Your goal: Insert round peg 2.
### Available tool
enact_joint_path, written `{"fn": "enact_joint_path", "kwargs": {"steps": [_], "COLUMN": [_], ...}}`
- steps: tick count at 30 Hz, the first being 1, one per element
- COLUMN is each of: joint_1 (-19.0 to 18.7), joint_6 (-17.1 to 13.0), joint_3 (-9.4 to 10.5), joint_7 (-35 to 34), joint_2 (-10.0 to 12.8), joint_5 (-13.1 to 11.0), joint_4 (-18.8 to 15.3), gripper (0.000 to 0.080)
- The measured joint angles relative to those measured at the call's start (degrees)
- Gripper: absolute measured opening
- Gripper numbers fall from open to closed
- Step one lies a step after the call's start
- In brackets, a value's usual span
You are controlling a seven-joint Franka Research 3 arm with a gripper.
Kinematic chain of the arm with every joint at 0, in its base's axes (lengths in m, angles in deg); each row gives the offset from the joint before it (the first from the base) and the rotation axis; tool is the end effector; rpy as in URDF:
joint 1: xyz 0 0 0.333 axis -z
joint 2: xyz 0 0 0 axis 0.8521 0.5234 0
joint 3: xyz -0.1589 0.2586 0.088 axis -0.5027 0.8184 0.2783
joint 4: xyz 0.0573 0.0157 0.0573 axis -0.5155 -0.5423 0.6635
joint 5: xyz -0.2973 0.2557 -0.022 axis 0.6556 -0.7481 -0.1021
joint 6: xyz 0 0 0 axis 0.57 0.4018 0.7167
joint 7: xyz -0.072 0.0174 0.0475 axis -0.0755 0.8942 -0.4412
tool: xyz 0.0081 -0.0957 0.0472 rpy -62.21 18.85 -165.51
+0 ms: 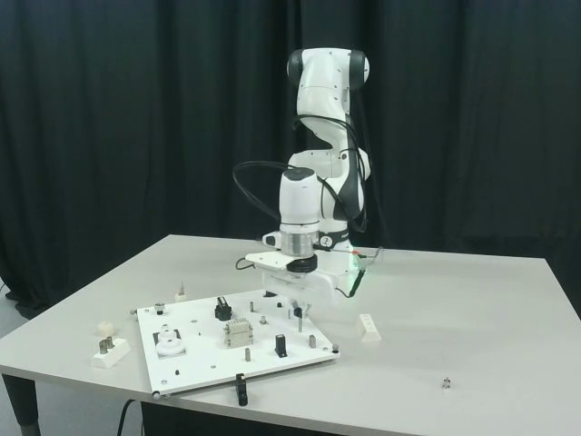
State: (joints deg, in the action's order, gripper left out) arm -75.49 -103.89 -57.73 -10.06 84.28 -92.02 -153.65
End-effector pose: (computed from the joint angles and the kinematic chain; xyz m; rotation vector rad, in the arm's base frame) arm 0.4922 0.0216 0.2352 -2.5877 1.7605 -0.0492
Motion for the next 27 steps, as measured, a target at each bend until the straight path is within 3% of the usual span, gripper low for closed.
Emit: {"fn": "enact_joint_path", "kwargs": {"steps": [19,27], "joint_1": [0.00,0.02], "joint_6": [0.22,-1.22], "joint_3": [0.02,0.03], "joint_7": [0.00,0.00], "joint_2": [-0.03,0.85], "joint_5": [0.00,0.00], "joint_4": [-0.11,-0.31], "gripper": [0.0057,0.0057]}}
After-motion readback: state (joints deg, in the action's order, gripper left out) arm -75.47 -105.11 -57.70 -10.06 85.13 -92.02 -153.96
